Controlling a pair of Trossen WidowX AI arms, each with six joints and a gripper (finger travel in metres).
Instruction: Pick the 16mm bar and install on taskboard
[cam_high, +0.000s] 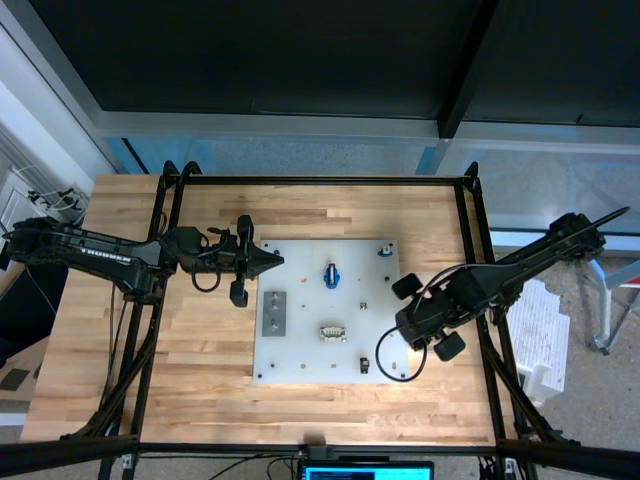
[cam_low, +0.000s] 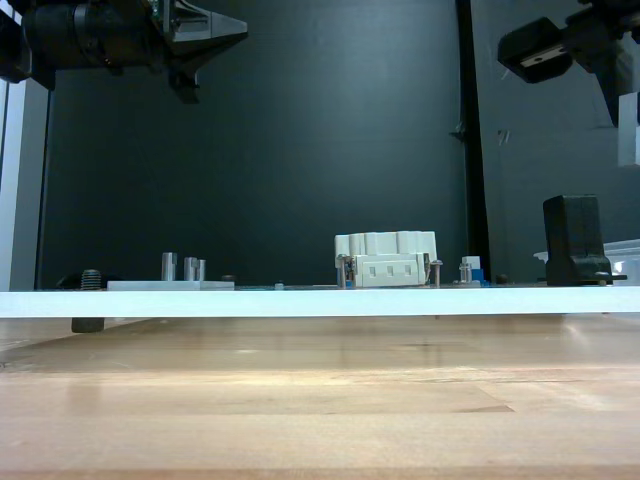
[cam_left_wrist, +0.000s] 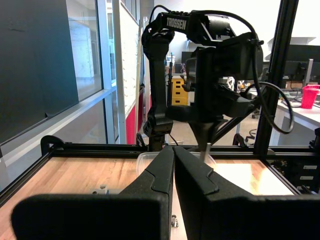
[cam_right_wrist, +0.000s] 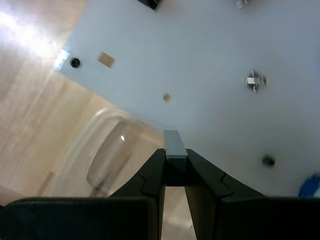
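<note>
Robotics lab, framed wooden bench (cam_high: 200, 380), glass partitions (cam_left_wrist: 85, 60), desks (cam_left_wrist: 300, 112) beyond

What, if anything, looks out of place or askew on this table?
Nothing stands out. The board lies flat on the table. The right hand is shut on the bar, above the board's right side. The left hand is shut, raised near the board's left edge.

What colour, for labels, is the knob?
Blue knob, high view. Left gripper left of it, right gripper right.
</note>
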